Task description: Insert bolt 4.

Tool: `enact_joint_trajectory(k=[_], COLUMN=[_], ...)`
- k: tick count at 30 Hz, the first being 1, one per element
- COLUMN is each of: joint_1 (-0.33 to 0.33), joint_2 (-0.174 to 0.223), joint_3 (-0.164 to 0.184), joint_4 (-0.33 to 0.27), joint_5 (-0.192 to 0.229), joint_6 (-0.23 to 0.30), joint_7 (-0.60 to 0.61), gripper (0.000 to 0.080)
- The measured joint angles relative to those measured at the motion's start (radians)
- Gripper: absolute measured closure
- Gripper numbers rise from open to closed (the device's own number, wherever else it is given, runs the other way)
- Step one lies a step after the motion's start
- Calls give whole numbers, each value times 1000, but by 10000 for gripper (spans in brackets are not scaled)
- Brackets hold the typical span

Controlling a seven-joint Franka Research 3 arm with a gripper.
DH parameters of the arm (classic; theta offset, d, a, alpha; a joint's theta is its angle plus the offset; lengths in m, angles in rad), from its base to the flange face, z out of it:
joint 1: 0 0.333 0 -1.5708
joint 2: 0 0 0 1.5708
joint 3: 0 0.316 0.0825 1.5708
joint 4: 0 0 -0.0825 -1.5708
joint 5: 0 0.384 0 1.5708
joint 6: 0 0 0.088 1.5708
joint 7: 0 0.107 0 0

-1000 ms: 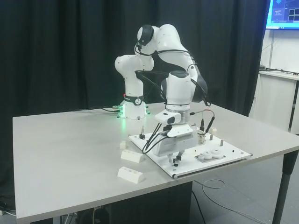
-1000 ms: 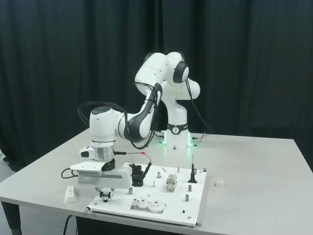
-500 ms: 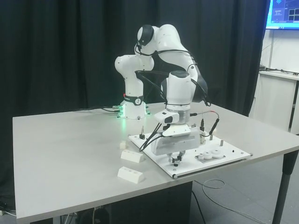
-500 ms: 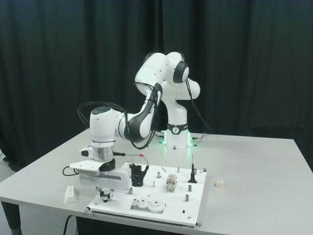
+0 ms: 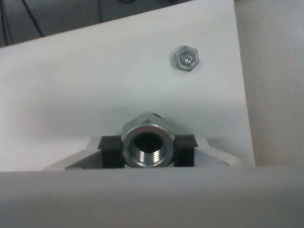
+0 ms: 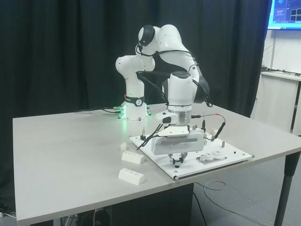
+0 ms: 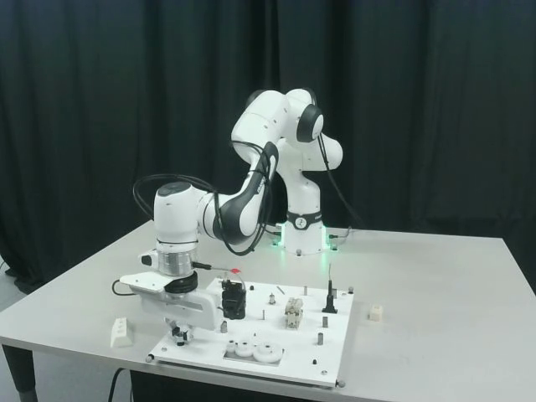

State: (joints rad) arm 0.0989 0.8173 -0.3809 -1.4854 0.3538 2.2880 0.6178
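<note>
Metal bolt (image 5: 147, 145) clamped between black fingers (image 5: 110, 151), hex body seen end-on, threaded bore facing wrist camera. Long axis vertical, in line with gripper (image 6: 176, 162) approach, pointing down at white board (image 5: 95, 85). Gripper low over board's near corner in first room view. Receiving hole hidden beneath bolt; cannot tell alignment. Second hex bolt (image 5: 186, 58) already seated in board, near, at about 1 o'clock from held one in wrist view. Coming move likely straight descent along bolt axis.

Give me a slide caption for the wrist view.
Gripper holding a threaded bolt over the white board, near a seated hex bolt.
</note>
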Motion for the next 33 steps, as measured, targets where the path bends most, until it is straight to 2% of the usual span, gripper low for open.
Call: enact_joint_trajectory(k=[33], joint_1=[-1], joint_2=[1], joint_3=[2], joint_4=[3], joint_5=[5], joint_6=[0], joint_7=[326], gripper=[578])
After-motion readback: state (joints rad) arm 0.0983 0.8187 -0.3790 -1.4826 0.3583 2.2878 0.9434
